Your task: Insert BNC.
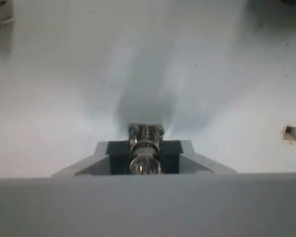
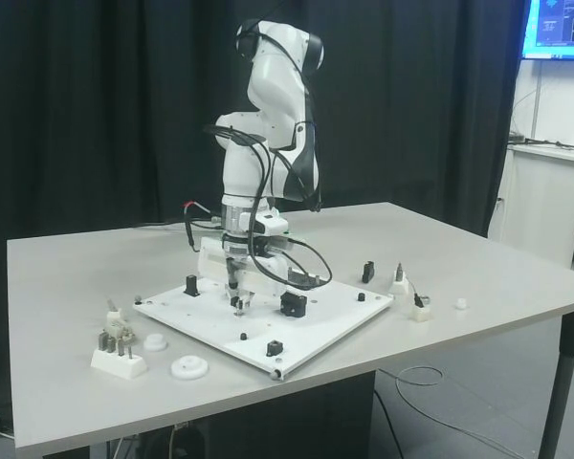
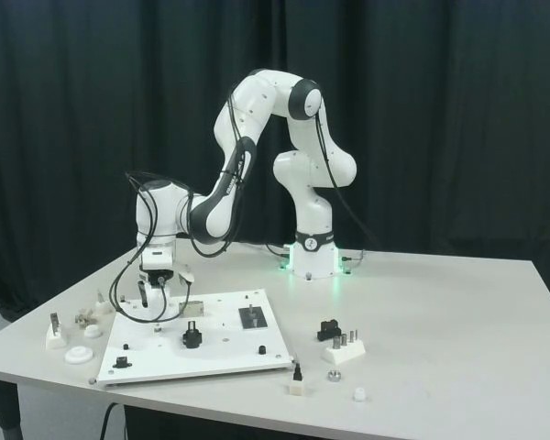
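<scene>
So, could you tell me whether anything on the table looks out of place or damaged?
Nothing stands out. The gripper holds the BNC connector over the white board, and the small parts beside the board stand in order.

Behind my big grey surface (image 3: 458,321) hangs a black curtain (image 3: 440,119) all the way across, and off to one side I see a white cabinet (image 2: 547,196) with a lit screen (image 2: 560,29) above it.
</scene>
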Controlling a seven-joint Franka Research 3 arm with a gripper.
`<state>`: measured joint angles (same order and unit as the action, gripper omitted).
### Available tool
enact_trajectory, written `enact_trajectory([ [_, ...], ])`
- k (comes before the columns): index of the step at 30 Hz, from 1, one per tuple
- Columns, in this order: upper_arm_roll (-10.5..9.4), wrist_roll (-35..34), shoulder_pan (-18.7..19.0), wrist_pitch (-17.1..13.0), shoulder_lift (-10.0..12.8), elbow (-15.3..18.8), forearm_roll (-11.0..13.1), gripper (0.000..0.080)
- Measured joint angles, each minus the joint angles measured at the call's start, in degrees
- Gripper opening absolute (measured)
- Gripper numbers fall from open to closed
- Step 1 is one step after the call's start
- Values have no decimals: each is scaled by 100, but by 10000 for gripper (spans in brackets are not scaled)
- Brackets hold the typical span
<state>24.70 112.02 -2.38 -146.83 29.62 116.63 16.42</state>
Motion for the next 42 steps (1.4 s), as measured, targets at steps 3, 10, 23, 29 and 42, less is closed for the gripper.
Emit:
enact_trajectory([
  [3,-3,154,3,-6,3,0,-38,121],
  [10,-21,500,4,-43,25,-1,-150,121],
  [23,-39,540,4,-103,63,-1,-242,121],
  [29,-39,540,4,-103,63,-1,-243,121],
  [42,-40,520,4,-103,69,0,-239,121],
])
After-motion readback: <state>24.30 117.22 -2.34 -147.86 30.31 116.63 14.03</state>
